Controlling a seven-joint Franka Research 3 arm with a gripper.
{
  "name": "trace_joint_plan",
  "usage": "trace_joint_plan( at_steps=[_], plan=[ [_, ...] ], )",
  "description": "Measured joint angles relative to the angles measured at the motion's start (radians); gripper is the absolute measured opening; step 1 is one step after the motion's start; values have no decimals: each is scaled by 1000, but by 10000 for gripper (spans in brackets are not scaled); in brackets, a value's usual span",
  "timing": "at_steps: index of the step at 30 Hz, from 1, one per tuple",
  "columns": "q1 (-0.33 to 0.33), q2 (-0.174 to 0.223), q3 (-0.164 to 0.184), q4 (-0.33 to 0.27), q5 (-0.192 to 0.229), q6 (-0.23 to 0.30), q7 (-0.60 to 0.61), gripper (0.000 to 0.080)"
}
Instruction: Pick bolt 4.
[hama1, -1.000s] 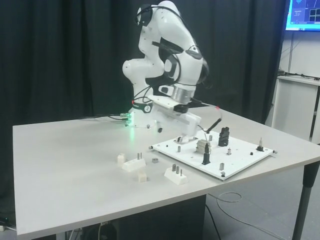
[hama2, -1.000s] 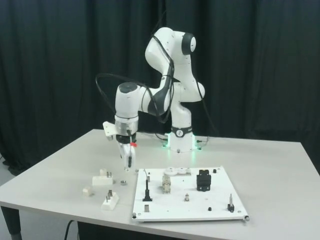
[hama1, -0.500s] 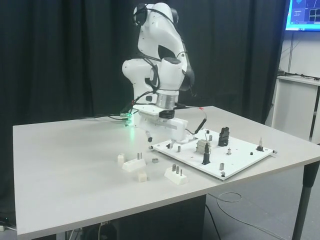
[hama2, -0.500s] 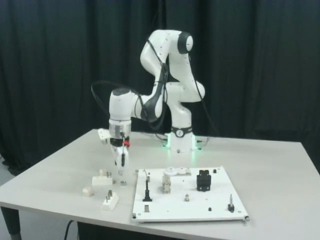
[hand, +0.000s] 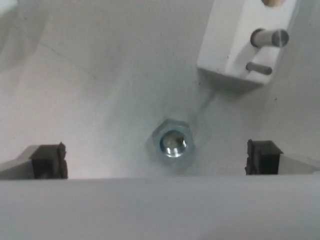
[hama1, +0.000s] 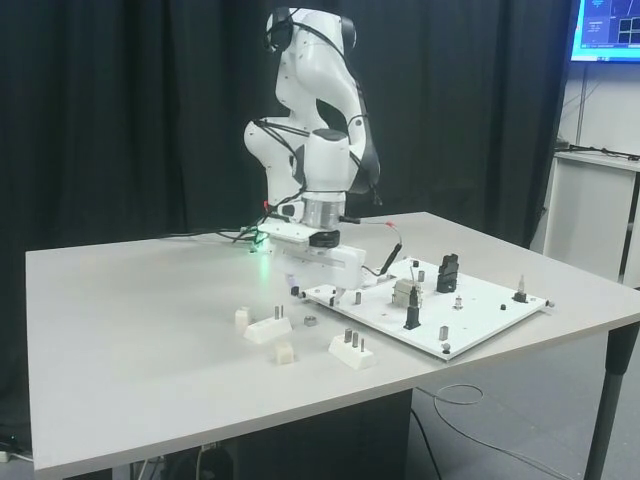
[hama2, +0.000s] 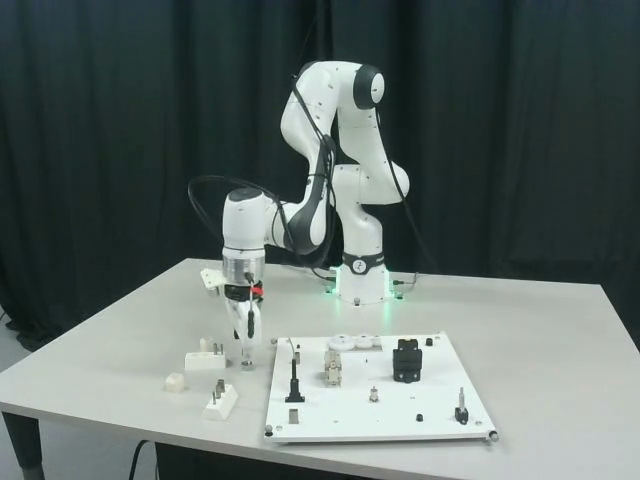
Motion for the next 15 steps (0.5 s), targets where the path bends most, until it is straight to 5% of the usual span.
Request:
trace_joint_plan(
  at_steps=[15],
  plan=[
    [1, 57, 2, -18, 94, 91, -20, 800]
  ],
)
